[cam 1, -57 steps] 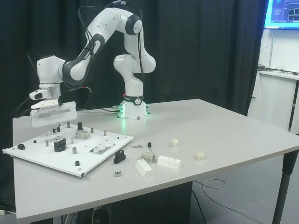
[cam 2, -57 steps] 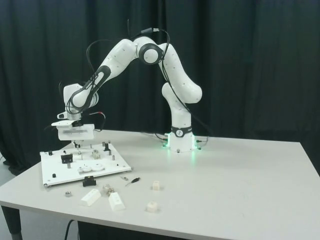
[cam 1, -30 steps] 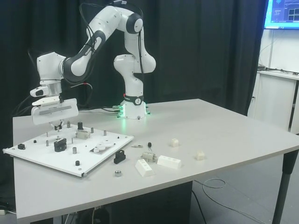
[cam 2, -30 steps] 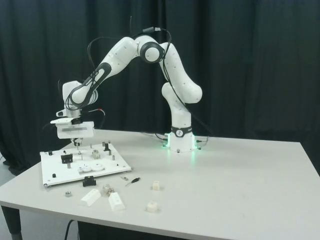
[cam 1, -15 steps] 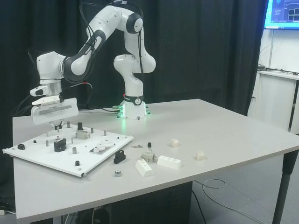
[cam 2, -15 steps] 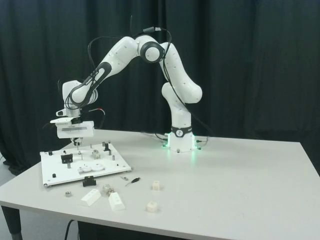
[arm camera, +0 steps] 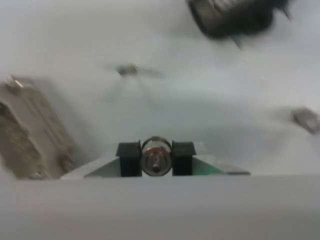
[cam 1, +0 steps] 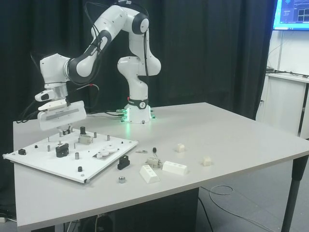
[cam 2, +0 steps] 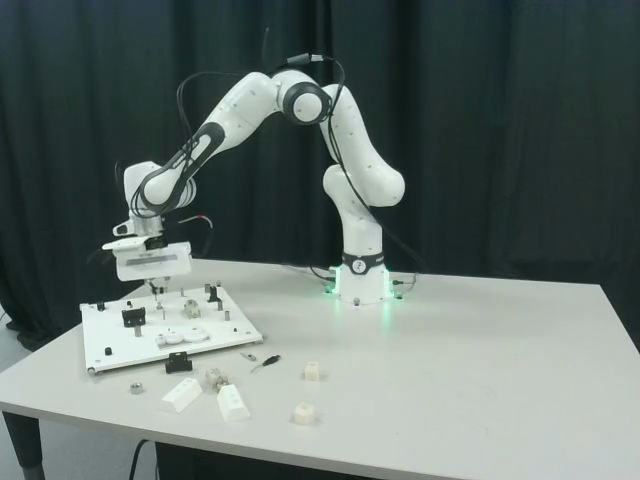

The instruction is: Place BNC.

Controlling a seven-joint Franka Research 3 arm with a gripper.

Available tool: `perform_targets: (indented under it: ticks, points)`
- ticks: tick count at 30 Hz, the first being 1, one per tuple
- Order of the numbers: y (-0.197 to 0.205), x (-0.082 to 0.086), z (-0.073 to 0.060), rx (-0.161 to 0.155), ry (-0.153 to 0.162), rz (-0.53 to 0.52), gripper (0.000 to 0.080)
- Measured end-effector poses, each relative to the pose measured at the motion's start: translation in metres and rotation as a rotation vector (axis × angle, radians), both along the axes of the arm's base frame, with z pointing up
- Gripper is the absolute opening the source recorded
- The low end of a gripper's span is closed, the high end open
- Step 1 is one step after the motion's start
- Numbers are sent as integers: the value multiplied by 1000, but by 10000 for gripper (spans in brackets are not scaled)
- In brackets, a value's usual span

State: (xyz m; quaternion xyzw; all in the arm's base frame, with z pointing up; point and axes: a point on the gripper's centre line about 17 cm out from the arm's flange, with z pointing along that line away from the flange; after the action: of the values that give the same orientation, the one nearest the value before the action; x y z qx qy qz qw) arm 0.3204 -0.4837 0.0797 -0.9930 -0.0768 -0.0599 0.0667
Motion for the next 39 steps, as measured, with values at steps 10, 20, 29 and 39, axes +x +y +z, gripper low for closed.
perform_targets:
  ticks: [10, 20, 29, 39]
  points:
    - [44, 41, 4, 64, -36, 43, 128]
    - [100, 83, 9, 114, -68, 70, 128]
    - [160, 115, 12, 151, -64, 64, 128]
    - [226, 154, 9, 147, -55, 44, 128]
